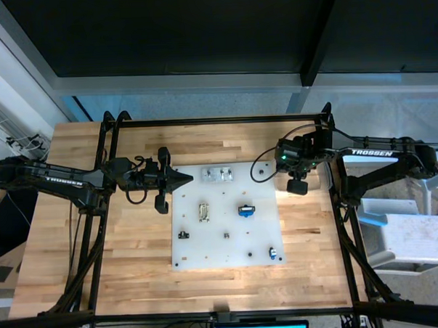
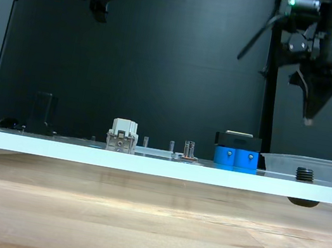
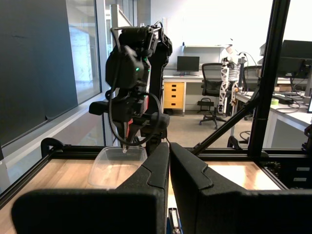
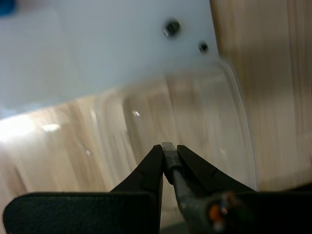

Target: Remove the rj45 connector and place it in the container

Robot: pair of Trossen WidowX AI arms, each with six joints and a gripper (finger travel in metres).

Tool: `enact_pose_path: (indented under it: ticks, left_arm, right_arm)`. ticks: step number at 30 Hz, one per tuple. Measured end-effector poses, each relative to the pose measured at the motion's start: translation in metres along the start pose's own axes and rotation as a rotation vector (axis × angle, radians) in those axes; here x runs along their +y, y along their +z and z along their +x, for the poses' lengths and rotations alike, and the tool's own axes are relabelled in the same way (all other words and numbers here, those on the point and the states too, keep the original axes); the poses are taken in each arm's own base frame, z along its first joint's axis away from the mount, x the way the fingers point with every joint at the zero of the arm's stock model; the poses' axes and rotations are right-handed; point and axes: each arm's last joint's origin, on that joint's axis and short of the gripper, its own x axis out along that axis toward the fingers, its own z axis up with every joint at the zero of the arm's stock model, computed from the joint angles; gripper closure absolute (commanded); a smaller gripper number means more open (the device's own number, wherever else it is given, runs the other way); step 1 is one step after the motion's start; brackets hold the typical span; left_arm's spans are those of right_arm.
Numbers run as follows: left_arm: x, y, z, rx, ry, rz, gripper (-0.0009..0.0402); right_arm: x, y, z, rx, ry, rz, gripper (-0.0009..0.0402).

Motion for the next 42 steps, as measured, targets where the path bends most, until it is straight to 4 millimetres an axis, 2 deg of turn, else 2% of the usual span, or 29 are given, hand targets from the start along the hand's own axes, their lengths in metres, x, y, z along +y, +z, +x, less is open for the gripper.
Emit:
enact_pose_path:
  ticks: [7,11,29,35,42]
  left_arm:
    - [0.0,0.0,0.0,0.0,0.0,0.0,0.0393]
    - [0.0,0.0,0.0,0.0,0.0,0.0,0.0393]
    - [0.0,0.0,0.0,0.0,0.0,0.0,0.0393]
    - [0.0,0.0,0.0,0.0,0.0,0.0,0.0393]
    - [0.0,0.0,0.0,0.0,0.0,0.0,0.0393]
  right_arm:
    - [-0.011,-0.017,0.019,0.075,-0.011,0.039,0.0391]
    - [-0.013,-0.021,0.026,0.109,-0.042,0.041,0.0367]
    - [-0.013,-0.022,0.027,0.111,-0.044,0.045,0.0213]
    - [-0.013,-0.022,0.027,0.112,-0.044,0.047,0.0188]
    - [-0.013,-0.022,0.027,0.112,-0.045,0.047,0.018]
